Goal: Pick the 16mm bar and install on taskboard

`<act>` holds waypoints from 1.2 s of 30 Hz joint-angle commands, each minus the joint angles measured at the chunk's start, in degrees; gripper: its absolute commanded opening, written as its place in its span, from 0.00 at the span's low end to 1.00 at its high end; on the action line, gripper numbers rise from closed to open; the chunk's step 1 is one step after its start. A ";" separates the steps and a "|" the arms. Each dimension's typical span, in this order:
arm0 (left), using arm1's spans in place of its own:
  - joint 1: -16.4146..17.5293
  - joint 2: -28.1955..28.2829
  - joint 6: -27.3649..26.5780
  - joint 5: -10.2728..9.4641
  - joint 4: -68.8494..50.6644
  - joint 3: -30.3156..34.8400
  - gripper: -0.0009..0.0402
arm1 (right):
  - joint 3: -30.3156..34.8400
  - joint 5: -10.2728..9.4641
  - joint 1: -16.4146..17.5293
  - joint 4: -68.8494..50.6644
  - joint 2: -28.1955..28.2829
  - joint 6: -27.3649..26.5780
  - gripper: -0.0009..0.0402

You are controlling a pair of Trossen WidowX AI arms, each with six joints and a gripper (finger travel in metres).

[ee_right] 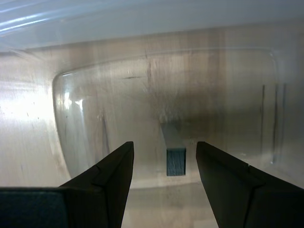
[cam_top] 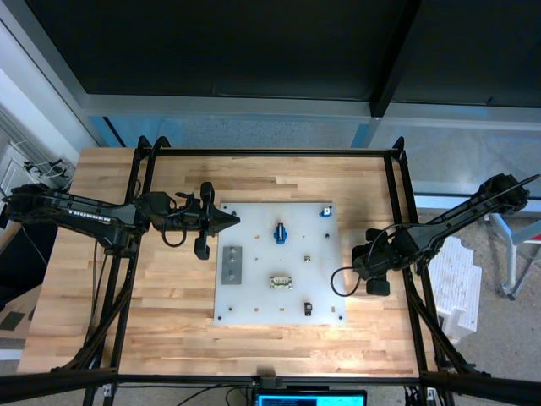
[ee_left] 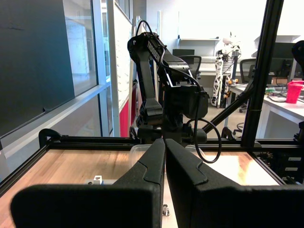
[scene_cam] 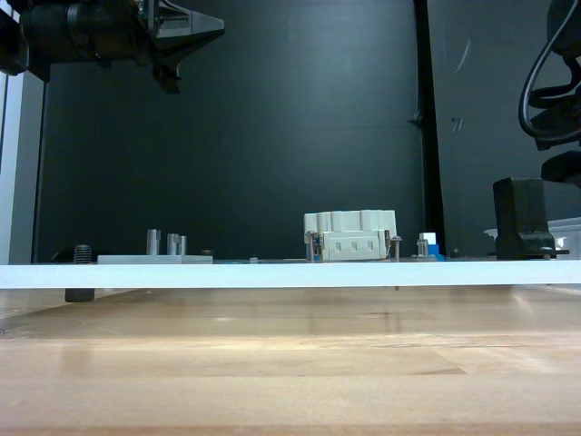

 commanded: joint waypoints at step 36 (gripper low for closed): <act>0.02 0.00 0.00 0.00 0.00 0.00 0.02 | -0.92 -0.11 0.00 1.22 0.00 -1.09 0.02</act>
